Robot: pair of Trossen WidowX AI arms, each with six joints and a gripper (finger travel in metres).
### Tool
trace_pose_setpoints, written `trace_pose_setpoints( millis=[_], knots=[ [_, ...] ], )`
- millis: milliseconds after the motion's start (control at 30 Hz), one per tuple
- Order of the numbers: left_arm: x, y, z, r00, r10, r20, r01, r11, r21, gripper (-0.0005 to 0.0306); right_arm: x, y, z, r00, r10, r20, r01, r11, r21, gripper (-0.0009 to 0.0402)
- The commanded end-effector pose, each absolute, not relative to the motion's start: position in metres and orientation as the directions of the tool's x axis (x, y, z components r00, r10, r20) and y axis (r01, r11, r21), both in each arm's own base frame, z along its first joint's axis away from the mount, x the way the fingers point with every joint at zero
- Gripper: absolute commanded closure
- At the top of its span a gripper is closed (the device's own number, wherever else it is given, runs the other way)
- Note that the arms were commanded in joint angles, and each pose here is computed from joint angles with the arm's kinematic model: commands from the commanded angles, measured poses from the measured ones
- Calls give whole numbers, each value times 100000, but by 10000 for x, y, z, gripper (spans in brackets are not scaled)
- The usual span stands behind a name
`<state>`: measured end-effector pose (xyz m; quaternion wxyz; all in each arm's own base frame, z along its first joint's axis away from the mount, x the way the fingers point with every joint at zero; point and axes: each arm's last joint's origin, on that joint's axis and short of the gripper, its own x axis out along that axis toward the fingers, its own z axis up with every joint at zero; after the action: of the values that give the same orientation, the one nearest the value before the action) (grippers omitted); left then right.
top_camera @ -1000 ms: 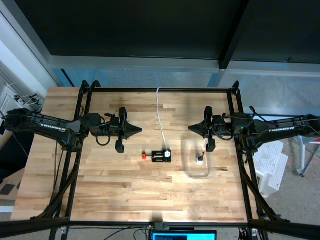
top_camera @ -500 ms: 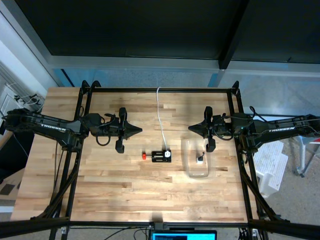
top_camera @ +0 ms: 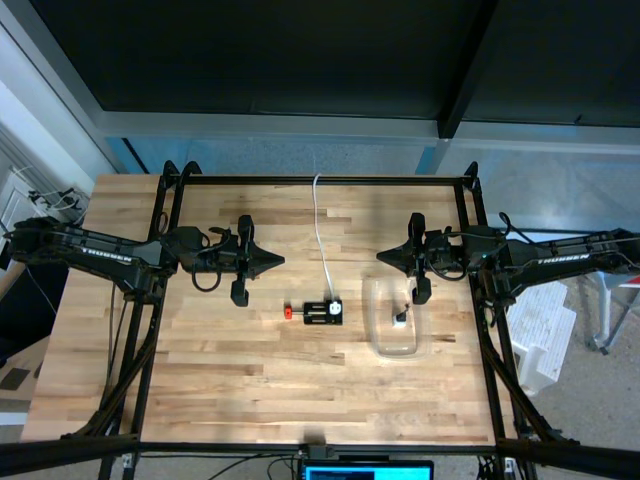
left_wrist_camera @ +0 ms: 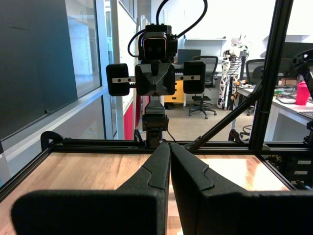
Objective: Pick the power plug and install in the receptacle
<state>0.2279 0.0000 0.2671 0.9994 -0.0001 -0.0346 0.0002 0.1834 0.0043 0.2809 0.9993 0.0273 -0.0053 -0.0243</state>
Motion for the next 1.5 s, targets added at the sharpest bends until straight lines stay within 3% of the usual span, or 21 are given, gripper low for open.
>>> trace_pose_setpoints(
  millis=[33,233,400,667,867,1200,1500],
  knots=[
    [2279,0,2672,99758,38,6956,-37,100000,-23,300,1835,43,2816,99866,-4881,1691,4783,99736,5464,393],
    [2279,1,2672,99758,76,6956,-75,100000,-23,300,1824,49,2836,99892,-3853,-2605,4045,99615,7778,393],
    [2279,0,2672,99758,38,6956,-37,100000,-23,300,1804,65,2911,98531,-2662,-16867,3860,99693,6813,393],
    [2279,0,2672,99758,38,6956,-37,100000,-23,300,1656,173,3098,90698,4318,-41896,-1450,99734,7140,393],
    [2279,1,2672,99758,76,6956,-75,100000,-23,300,1509,220,3188,82539,6882,-56036,-1941,99541,9367,393],
    [2279,0,2672,99758,38,6956,-37,100000,-23,300,1358,329,3083,68596,11310,-71879,-4266,99240,11544,393],
    [2279,0,2672,99758,38,6956,-37,100000,-23,300,1390,381,2961,57695,9958,-81068,-4825,99496,8788,381]
  ],
)
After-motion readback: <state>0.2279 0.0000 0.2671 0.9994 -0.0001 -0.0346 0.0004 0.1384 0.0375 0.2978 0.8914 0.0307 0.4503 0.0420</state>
